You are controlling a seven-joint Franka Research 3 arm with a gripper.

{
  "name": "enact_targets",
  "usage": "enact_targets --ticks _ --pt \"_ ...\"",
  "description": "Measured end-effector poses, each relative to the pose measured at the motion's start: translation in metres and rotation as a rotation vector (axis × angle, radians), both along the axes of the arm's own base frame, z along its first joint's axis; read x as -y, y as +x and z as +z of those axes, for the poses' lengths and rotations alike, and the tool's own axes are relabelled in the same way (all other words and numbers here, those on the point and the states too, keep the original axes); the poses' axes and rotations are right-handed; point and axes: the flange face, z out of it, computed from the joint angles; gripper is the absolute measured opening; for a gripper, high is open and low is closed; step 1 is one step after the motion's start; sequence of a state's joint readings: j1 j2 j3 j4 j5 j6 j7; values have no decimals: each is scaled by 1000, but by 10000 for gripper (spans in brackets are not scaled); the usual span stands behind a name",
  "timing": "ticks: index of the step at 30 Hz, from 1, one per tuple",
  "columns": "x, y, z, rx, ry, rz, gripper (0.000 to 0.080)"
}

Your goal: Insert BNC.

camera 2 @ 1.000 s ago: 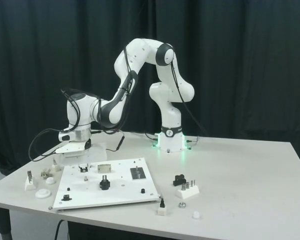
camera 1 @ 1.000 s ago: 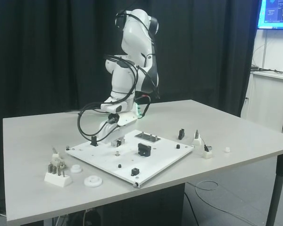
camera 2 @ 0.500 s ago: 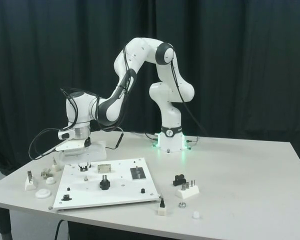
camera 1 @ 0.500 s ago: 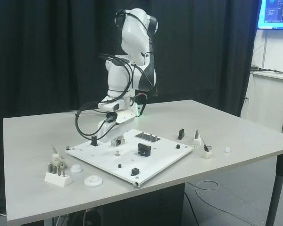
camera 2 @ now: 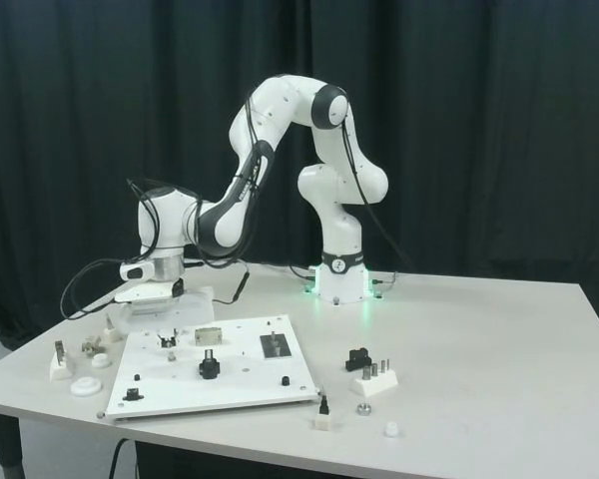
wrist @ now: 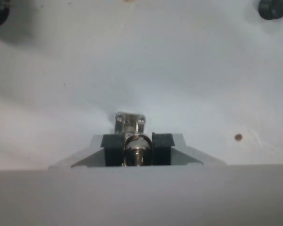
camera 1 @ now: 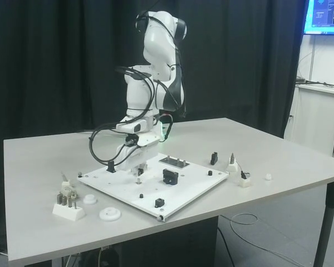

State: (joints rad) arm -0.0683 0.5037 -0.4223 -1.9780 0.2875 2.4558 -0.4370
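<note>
Overhead, the white arm's gripper (wrist: 137, 149) pinched the BNC connector (wrist: 137, 151) between its two black fingers (wrist: 112, 149), holding it just above the white board (camera 2: 245, 384) on the grey table (camera 2: 499, 359). A small metal socket (wrist: 130, 121) with two screws sat on the board directly beyond the connector (whether the two touched could not be told). Across the table, a black block (camera 1: 170, 177) stood on the board, with white gear-like discs (camera 1: 108, 213) lying beside it.
</note>
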Motion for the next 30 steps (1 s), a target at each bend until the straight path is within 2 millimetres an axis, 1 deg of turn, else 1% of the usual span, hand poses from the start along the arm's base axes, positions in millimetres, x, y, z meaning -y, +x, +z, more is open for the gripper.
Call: enact_targets --ticks 11,30 --pt "-11 -3 -10 12 -16 14 121" --pt "-8 -9 -15 14 -27 15 121"
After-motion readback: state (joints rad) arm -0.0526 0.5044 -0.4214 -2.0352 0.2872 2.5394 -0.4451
